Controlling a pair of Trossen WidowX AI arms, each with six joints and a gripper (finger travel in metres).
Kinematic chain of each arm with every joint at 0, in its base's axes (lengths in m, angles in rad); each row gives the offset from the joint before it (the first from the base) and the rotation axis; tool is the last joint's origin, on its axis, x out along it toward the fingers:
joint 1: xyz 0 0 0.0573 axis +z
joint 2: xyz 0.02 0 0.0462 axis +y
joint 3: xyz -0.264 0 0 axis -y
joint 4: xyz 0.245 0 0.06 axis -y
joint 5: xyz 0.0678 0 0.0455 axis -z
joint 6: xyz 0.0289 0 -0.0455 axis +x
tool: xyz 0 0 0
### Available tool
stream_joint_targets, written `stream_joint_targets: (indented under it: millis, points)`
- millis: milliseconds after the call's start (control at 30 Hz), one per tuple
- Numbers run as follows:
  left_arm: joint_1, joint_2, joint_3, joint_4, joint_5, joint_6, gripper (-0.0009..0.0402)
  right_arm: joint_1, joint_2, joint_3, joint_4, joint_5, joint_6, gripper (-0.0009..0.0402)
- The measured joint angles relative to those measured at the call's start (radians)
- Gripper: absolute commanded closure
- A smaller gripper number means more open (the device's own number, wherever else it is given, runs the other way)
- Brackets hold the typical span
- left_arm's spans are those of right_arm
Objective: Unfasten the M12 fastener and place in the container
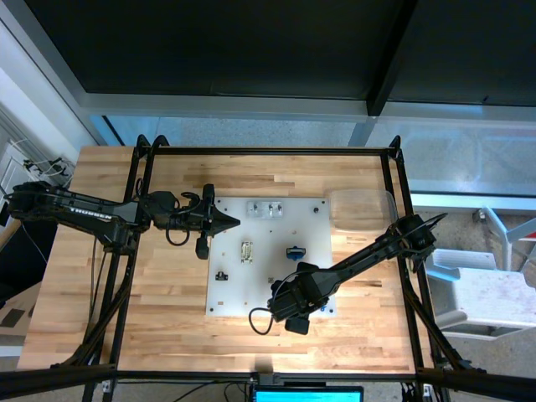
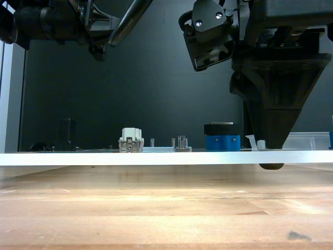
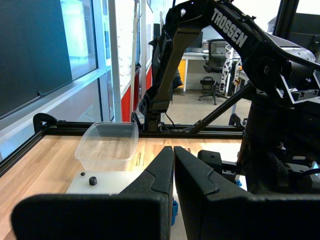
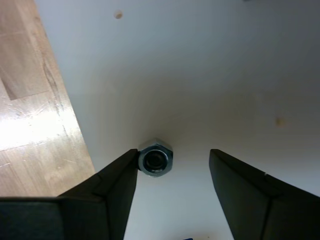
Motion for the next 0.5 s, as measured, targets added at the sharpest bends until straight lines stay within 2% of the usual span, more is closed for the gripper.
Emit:
stream_joint_targets:
  millis: [500]
  points:
    - [0.000, 0.000, 0.000, 0.000, 0.000, 0.000, 0.0393, 0.001, 0.000, 0.000, 0.020, -0.009, -0.020, 0.0362]
